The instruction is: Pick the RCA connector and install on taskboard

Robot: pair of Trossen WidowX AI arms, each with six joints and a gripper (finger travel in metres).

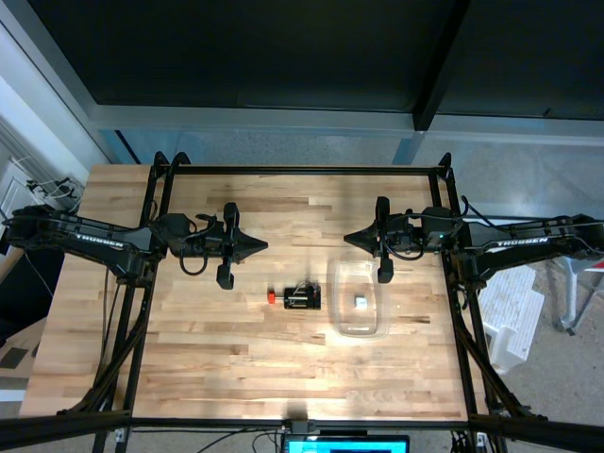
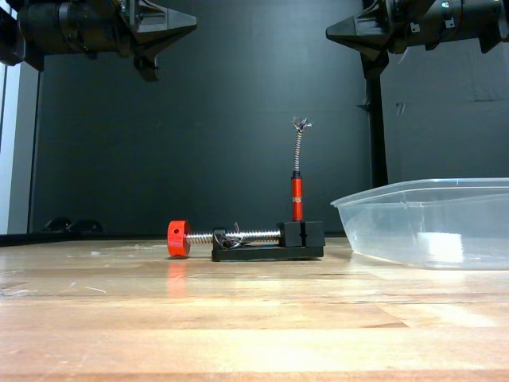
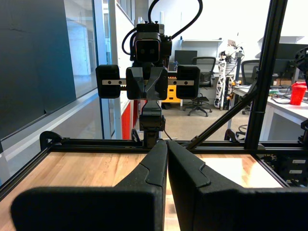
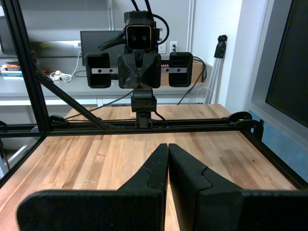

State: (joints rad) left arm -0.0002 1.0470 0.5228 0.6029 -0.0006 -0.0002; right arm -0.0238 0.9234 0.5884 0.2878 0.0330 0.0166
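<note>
Spanning most of the high view, the pale wooden desk lay inside a black metal frame. The two arms reached inward from its sides and hung high above the surface, facing each other. The left pincer pointed toward the middle, its fingers pressed together with nothing between them. The right pincer mirrored it, likewise closed and empty, up in the air near the far end of a clear plastic tray. That tray stood on the desk right of centre. Just to its left, not touching it, sat the taskboard, a small black block with a red stub at its left end. A silvery threaded rod ran along its top, and a thin springy wire with a red sleeve stood upright from it. The RCA connector, a tiny silvery-grey piece, lay on the tray's floor near its middle, well apart from both pincers and off the taskboard.
</note>
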